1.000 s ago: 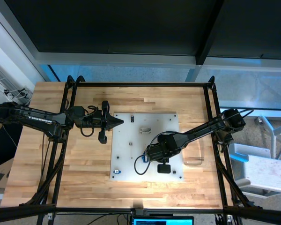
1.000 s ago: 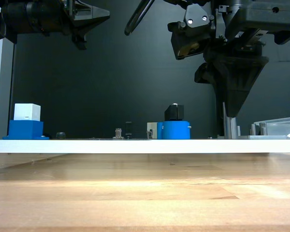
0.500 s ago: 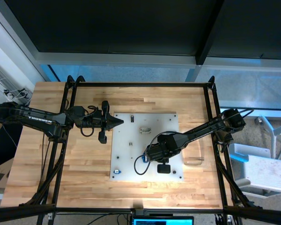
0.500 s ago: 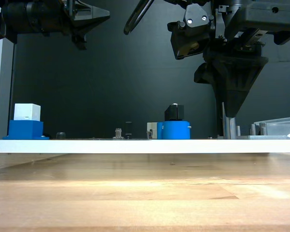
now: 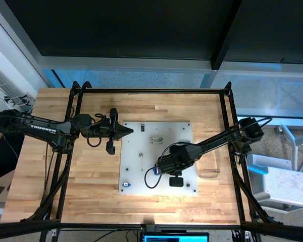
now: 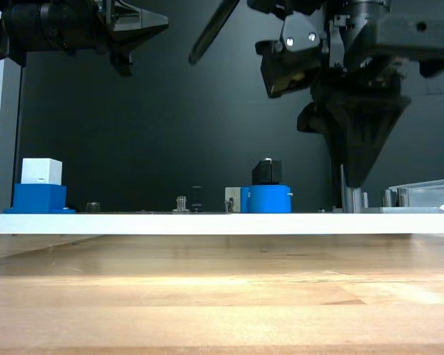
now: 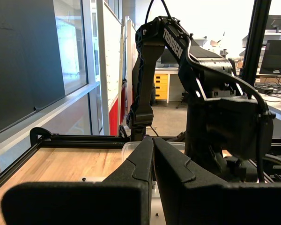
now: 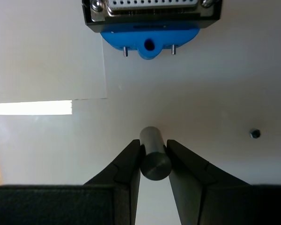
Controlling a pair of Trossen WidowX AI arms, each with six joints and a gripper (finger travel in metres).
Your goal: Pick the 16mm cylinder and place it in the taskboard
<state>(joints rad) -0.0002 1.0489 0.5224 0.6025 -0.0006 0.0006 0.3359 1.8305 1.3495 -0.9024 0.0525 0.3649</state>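
The right gripper [image 6: 353, 181] pinches the 16mm cylinder [image 8: 154, 158] upright over the taskboard [image 5: 134, 171], and it likely must go straight down next, while the closed left gripper [image 5: 127, 131] hangs high at the left.

The cylinder [image 8: 154, 157] is smooth grey metal with a dull shine. The right gripper [image 8: 153, 145] holding it and the left gripper [image 5: 128, 130], raised at the taskboard [image 8: 225, 70] edge, are matt black plastic. The taskboard is glossy white, and the table [image 5: 91, 196] is wood.
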